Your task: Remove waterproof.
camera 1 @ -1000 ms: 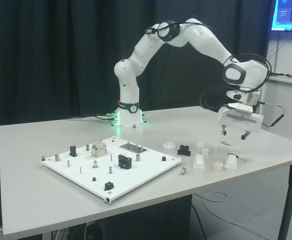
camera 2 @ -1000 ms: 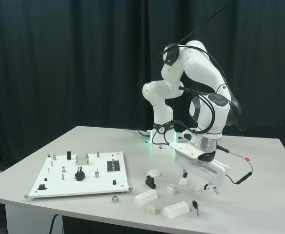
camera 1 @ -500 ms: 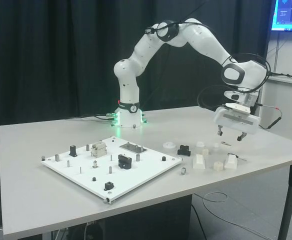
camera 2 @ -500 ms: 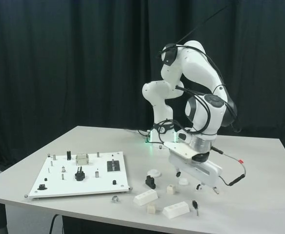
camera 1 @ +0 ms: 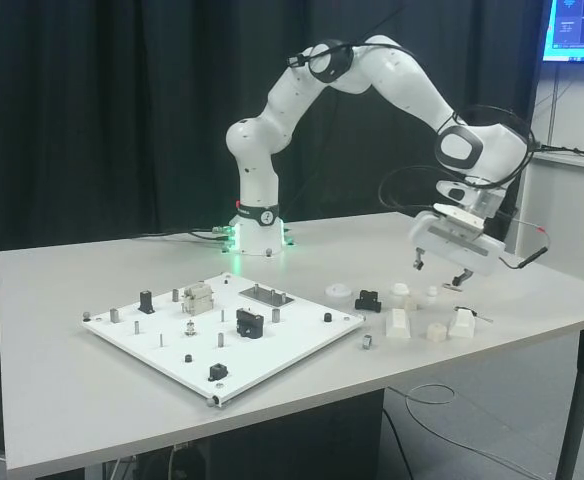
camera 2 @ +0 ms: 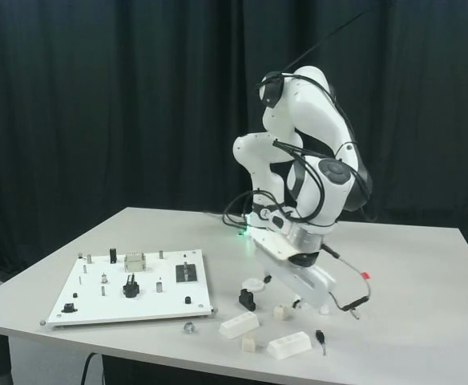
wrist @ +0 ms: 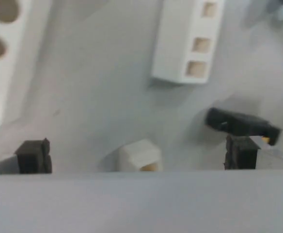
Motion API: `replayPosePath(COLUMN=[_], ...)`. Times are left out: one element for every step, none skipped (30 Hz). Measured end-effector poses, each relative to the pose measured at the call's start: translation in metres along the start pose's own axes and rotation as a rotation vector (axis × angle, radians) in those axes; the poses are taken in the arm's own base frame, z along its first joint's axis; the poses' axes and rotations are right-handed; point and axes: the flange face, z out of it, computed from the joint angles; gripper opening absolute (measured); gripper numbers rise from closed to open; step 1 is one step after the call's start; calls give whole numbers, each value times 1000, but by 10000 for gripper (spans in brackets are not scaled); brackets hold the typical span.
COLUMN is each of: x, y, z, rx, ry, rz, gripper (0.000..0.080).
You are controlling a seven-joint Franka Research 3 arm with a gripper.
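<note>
White board [camera 1: 272, 335] lying on grey table [camera 1: 62, 300]; white blocks [camera 2: 239, 325] sitting beside it; black curtain [camera 2: 98, 104] hanging behind

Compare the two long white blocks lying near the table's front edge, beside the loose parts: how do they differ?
The nearer long white block lies closest to the table's front edge; the other long white block sits further in, nearer the white board. The nearer one has a small black part just beside its end; the other lies close to a small black connector. Both are white, elongated, similar in size, and lie flat on the grey table.
</note>
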Motion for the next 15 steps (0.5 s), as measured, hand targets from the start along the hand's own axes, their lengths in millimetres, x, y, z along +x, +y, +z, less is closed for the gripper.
replayPosePath(x=[3, 7, 11, 14, 18, 21, 25, 28, 31, 35, 39, 42, 45, 49, 53], y=[1, 1, 2, 3, 3, 3, 4, 5, 5, 6, 7, 7, 8, 9, 10], z=[1, 2, 3, 5, 6, 7, 8, 9, 10, 12, 13, 14, 15, 17, 18], rx=[-7, -14, -21, -28, -33, -38, -43, -47, -51, -57, -63, -67, -71, -75, -79], ry=[6, 13, 18, 24, 29, 35, 39, 42, 44, 46, 47, 46, 44, 41, 37], rz=[4, 12, 19, 27, 35, 41, 45, 48, 51, 53, 56, 57, 58, 58, 58], gripper=[800, 800, 800, 800, 800, 800, 800, 800, 800, 800, 800, 800, 800, 800, 800])
